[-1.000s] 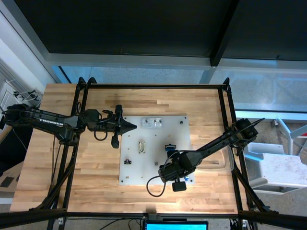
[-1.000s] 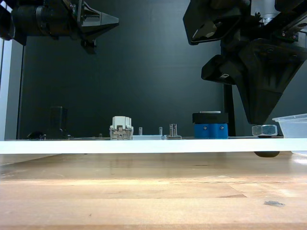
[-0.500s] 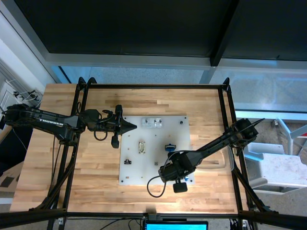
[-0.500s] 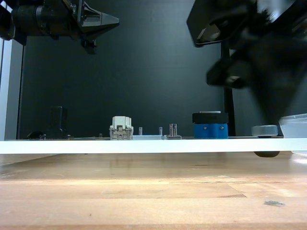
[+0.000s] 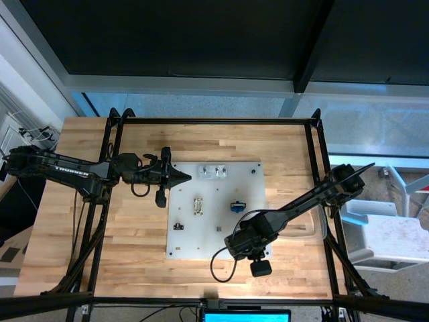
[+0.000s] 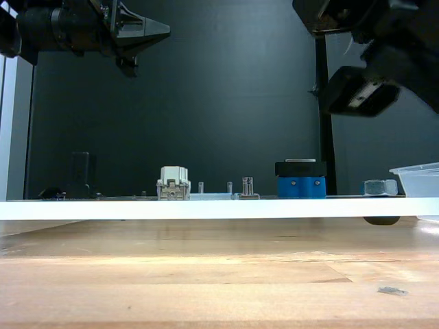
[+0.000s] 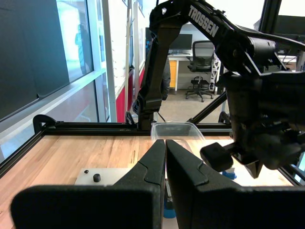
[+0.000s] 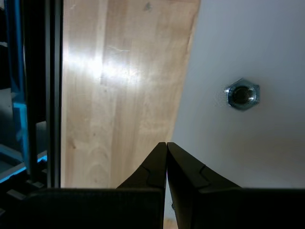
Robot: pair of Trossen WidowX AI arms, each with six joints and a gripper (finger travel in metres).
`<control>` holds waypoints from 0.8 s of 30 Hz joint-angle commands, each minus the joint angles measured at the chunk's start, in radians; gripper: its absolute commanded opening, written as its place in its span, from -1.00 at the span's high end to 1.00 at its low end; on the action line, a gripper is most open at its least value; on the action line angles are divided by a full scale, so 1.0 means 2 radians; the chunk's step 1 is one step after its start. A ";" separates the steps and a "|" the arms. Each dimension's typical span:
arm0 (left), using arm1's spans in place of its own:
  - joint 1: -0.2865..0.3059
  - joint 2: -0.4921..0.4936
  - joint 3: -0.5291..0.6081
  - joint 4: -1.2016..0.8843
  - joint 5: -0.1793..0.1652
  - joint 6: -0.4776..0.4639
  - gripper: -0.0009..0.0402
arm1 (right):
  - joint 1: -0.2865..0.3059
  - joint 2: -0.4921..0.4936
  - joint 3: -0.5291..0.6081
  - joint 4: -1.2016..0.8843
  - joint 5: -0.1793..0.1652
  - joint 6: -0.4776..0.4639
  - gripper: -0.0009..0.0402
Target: Pick the M12 fastener and fasten on the M12 threads
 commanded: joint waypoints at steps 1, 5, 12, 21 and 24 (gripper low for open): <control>0.000 0.000 0.000 0.000 0.000 0.000 0.96 | -0.001 -0.005 0.000 -0.005 0.085 0.016 0.96; 0.000 0.000 0.000 0.000 0.000 0.000 0.96 | -0.001 0.002 0.000 -0.006 0.150 0.031 0.96; 0.000 0.000 0.000 0.000 0.000 0.000 0.96 | 0.001 0.017 -0.001 0.006 0.152 0.053 0.96; 0.000 0.000 0.000 0.000 0.000 0.000 0.96 | 0.003 0.017 -0.012 0.023 0.149 0.064 0.96; 0.000 0.000 0.000 0.000 0.000 0.000 0.96 | 0.004 0.017 -0.015 0.024 0.147 0.065 0.96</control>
